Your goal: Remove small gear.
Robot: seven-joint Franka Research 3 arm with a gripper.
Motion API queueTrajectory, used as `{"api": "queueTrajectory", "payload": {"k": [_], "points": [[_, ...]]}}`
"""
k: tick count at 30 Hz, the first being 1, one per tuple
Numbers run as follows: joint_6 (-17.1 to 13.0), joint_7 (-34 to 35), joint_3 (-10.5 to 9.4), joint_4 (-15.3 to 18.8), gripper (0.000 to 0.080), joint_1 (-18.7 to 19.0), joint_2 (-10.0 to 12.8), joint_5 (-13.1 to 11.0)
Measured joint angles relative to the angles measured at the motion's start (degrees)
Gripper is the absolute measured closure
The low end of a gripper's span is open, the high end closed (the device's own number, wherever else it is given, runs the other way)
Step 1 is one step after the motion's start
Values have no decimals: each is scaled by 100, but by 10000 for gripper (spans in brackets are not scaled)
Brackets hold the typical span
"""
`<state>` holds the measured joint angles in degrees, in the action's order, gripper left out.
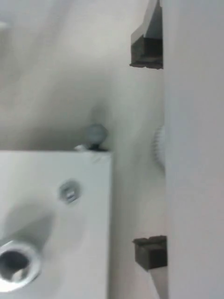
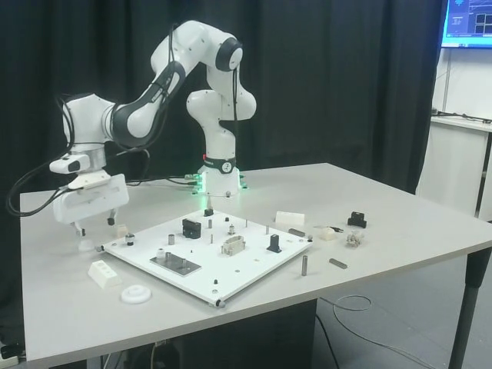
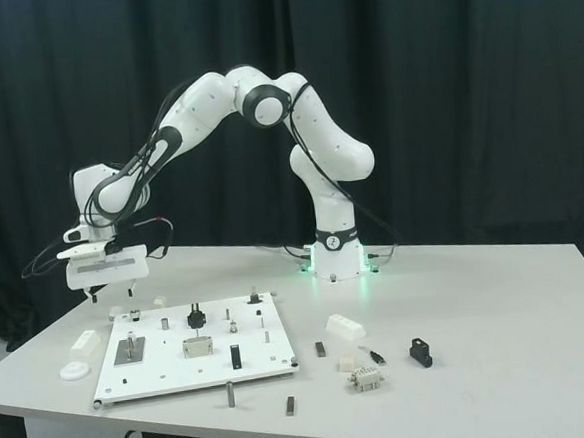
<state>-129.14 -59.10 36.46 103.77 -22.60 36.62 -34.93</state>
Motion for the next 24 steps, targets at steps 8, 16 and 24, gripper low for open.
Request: {"api": "queueTrajectory", "payload": {"k": [8, 16, 24], "points": [[295, 247, 0, 3, 3, 245, -235, 0], [375, 576, -1, 47, 3, 560, -411, -52], [337, 1301, -1, 85, 3, 922, -468, -66]]}}
